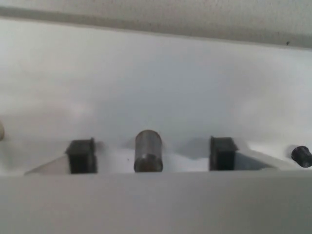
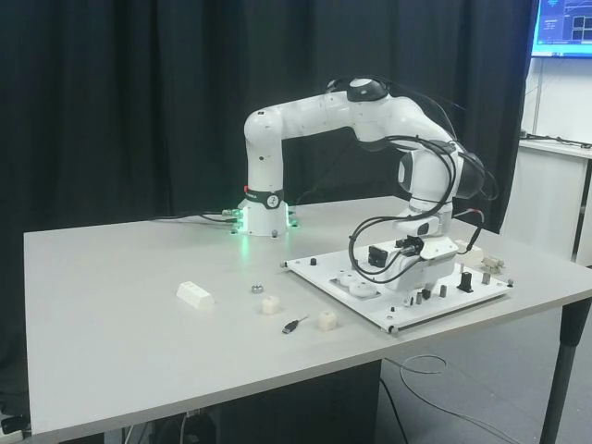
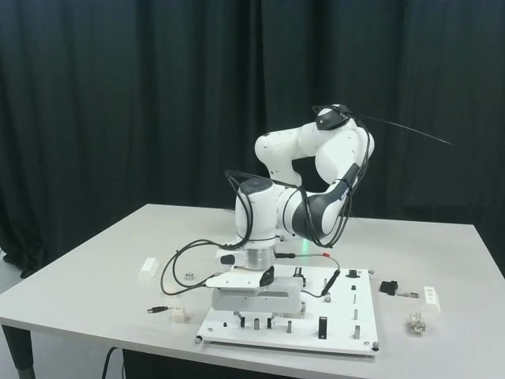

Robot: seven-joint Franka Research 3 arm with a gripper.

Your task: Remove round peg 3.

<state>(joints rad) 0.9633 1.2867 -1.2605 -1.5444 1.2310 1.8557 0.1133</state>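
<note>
The pincer (image 1: 152, 153) hangs low over the white board (image 2: 319, 276) on the grey tabletop (image 2: 111, 305), fingers (image 1: 81, 156) apart, with the round peg (image 1: 147, 151) upright between them, untouched by either

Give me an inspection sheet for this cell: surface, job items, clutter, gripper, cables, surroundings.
Surface: grey table, with a white board lying flat near its front edge.
Job's things: a round peg stands upright in the board, between the two black fingers, not touching either.
Clutter: small white blocks and small loose parts lie on the table beside the board.
Gripper: gripper low over the board, open, straddling the peg.
Cables: black cables loop along the arm; another cable trails over the table to the wrist.
Surroundings: black curtain behind; a screen at the far upper corner of the first room view.
</note>
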